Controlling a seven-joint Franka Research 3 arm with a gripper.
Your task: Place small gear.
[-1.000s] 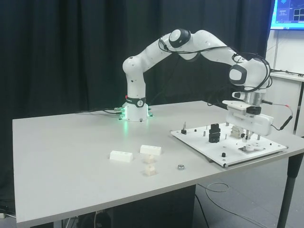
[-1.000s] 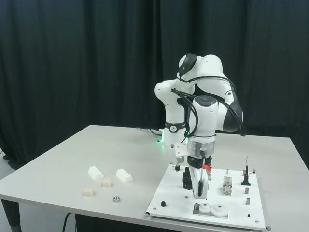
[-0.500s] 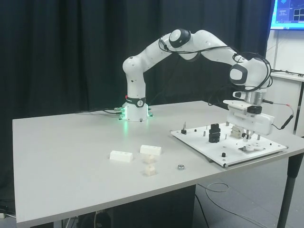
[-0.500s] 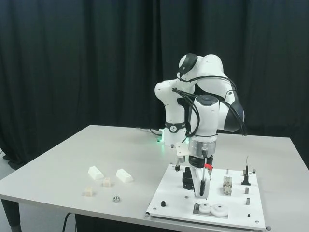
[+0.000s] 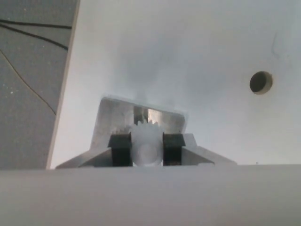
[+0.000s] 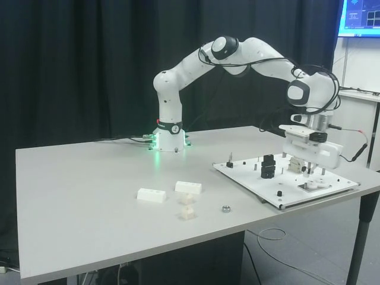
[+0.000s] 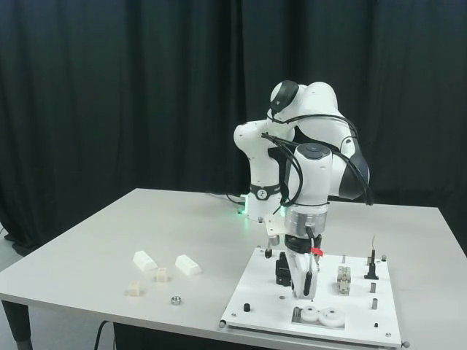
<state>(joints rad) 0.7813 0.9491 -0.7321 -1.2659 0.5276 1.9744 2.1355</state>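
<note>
White board (image 5: 188, 56), hand (image 5: 146, 143) pinching small gear (image 5: 146, 141), gear's lower half hidden.

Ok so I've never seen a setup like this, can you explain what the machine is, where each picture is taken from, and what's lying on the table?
The machine is a white robot arm bolted to a grey table. Two pictures come from cameras standing in the room; the third looks down from the arm's wrist past its fingers. On the table lies a white board carrying small black and white fittings, with two white gears near its front edge. Beside the board lie small blocks and a nut. In the wrist view, the black fingers clamp a small white gear just above a grey metal plate on the board.
</note>
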